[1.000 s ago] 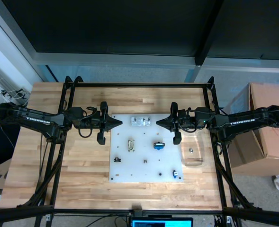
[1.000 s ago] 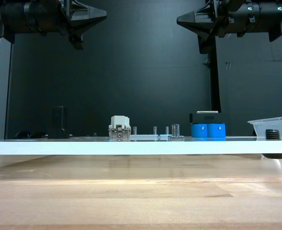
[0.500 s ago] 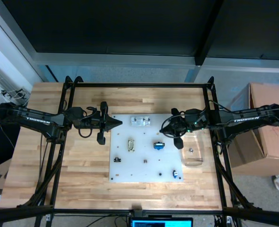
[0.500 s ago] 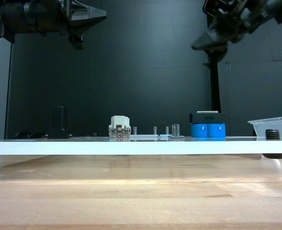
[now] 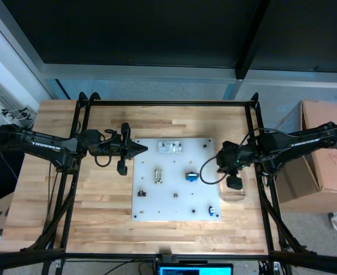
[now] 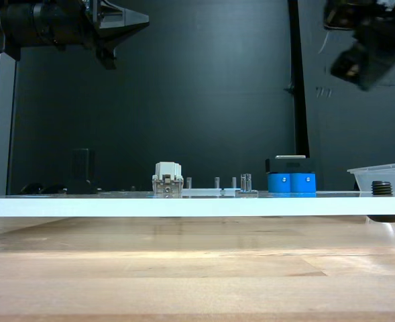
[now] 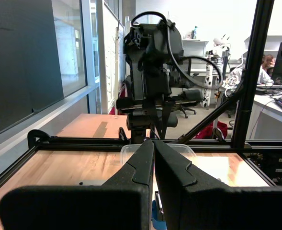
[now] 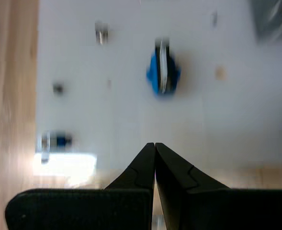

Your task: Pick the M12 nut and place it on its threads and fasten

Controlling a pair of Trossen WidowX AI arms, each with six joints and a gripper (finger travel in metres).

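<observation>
My left gripper hangs high over the white board's far left edge, pointing right, with its fingers shut and nothing in them. Pointing down, my right gripper hovers over the clear tray beside the board's right edge; its fingers are shut and empty. In the high view the gripper covers the tray's inside, and I see the silver nut in no view. The black stud stands bare with its ribs showing. In the low view the right gripper is well above the tray.
On the board stand a grey connector, a blue block, another blue part and small posts. A black frame runs around the table, and a cardboard box sits off its right side.
My right arm has swung from over the board's far right toward the near right and tilted down, and now covers the spot in the tray where the nut lay. The left arm has not moved.
</observation>
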